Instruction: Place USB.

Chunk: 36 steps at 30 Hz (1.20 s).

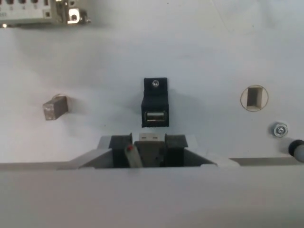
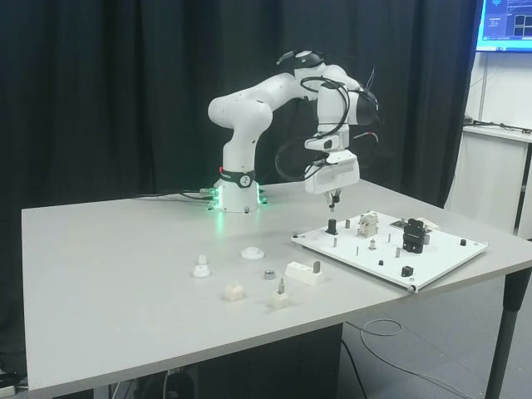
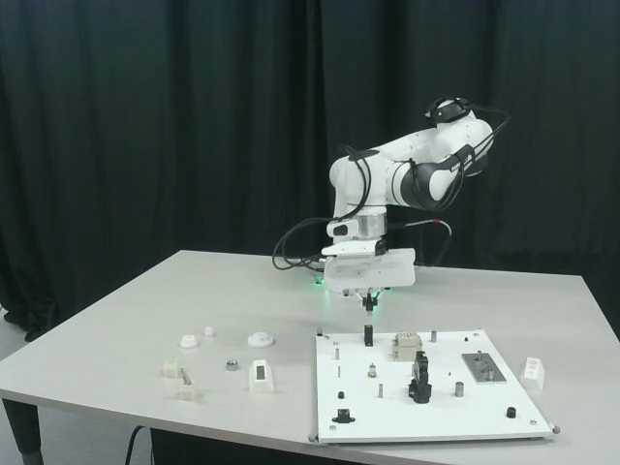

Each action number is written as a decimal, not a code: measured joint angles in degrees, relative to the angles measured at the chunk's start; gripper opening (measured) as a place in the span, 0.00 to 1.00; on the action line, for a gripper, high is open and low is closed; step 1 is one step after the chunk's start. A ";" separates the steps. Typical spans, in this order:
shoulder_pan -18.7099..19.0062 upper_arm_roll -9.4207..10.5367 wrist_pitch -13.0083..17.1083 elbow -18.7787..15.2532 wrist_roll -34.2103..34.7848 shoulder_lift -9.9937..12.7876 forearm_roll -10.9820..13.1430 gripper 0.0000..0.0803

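My gripper point(image 1: 151, 144) is shut on a USB plug point(image 1: 152, 137), whose pale tip shows between the two black fingers point(image 1: 121, 142). Just beyond that tip, a black USB socket block point(image 1: 155, 107) is screwed to the white board point(image 1: 213, 57), with its opening facing the plug. In the first room view the gripper point(image 2: 334, 199) hangs a short way above the socket block point(image 2: 332, 226) near the board's back corner. The second room view also shows the gripper point(image 3: 368, 305) above the socket block point(image 3: 368, 336), with a gap between them.
The board point(image 2: 449, 253) carries a multi-pin connector point(image 1: 42, 12), a small grey block point(image 1: 56, 107), a round hole point(image 1: 254, 98), a nut point(image 1: 280, 129) and black fixtures point(image 2: 413, 237). Loose white parts point(image 2: 249, 253) and a white holder point(image 2: 302, 272) lie on the grey table point(image 2: 125, 249).
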 joint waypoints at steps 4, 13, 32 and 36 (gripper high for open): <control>0.18 -0.24 -0.02 0.01 0.14 0.00 -0.16 0.18; 0.26 -0.42 -0.04 0.03 0.40 0.00 -0.35 0.18; -0.11 -0.96 1.55 0.40 1.69 1.06 -0.36 0.18; -0.56 -1.08 3.79 0.60 2.17 1.16 -0.36 0.18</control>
